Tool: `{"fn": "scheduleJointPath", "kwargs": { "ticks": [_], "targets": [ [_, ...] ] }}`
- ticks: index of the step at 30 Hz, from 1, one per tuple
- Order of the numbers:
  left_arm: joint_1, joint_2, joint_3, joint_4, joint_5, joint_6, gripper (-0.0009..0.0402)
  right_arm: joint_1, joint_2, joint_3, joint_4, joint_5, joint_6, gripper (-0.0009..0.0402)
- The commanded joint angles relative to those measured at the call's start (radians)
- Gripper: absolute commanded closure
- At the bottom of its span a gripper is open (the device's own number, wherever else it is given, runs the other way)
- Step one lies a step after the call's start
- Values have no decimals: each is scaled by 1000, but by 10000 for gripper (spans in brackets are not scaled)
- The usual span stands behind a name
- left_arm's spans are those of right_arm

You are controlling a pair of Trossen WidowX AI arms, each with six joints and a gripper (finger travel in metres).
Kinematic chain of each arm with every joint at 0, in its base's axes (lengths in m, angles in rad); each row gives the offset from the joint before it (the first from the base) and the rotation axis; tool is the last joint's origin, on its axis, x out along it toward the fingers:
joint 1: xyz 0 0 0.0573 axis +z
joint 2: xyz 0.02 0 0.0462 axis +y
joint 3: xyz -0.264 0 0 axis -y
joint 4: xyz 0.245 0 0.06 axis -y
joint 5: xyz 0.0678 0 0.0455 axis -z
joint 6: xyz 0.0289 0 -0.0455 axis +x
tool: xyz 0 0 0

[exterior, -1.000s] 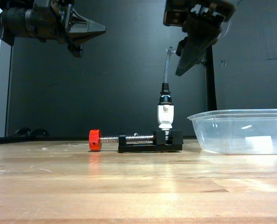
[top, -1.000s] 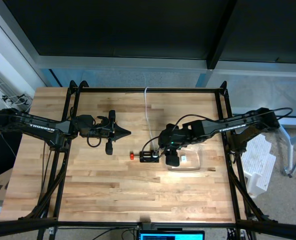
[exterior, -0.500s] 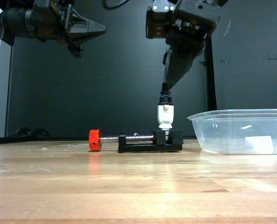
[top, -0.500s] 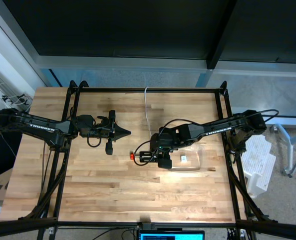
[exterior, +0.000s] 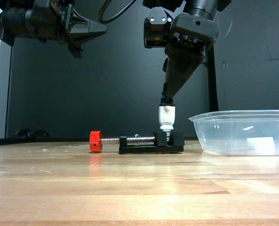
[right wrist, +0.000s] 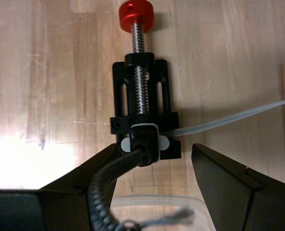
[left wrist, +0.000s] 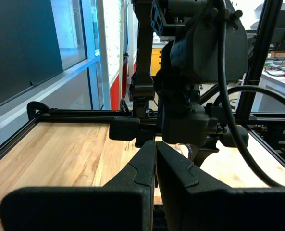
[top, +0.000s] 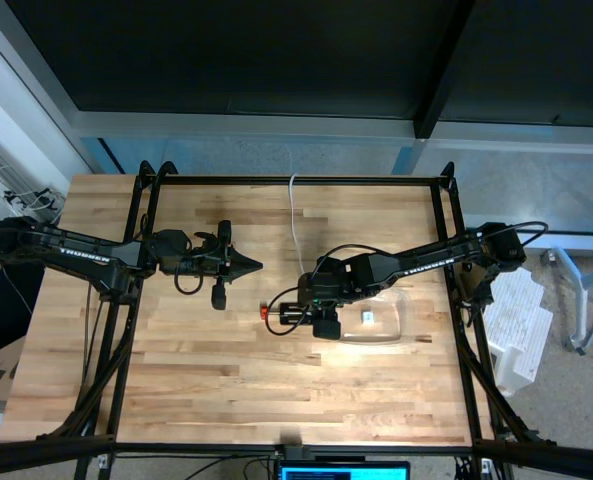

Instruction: Remove the power plug from the receptacle and place in the container

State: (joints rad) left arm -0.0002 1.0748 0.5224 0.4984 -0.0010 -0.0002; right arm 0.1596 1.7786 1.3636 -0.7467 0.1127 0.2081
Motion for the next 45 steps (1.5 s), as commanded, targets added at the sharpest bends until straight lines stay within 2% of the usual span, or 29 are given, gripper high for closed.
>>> {"fn": "scheduleJointPath", "kwargs": {
  "ticks": [1, 16, 29, 35, 42, 45],
  "targets": [
    [0, 0, 0, 0, 0, 0, 393, 0, 4, 0, 6, 1, 2, 196],
    [0, 0, 0, 0, 0, 0, 393, 0, 4, -2, 29, 0, 12, 245],
    [0, 0, 0, 0, 0, 0, 393, 0, 4, -4, 26, 0, 11, 262],
    [0, 0, 0, 0, 0, 0, 393, -1, 4, -5, 27, 1, 12, 305],
    [0, 0, 0, 0, 0, 0, 393, -2, 4, -5, 27, 0, 8, 390],
    [0, 0, 0, 0, 0, 0, 393, -2, 4, -5, 26, 0, 8, 387]
  ]
}}
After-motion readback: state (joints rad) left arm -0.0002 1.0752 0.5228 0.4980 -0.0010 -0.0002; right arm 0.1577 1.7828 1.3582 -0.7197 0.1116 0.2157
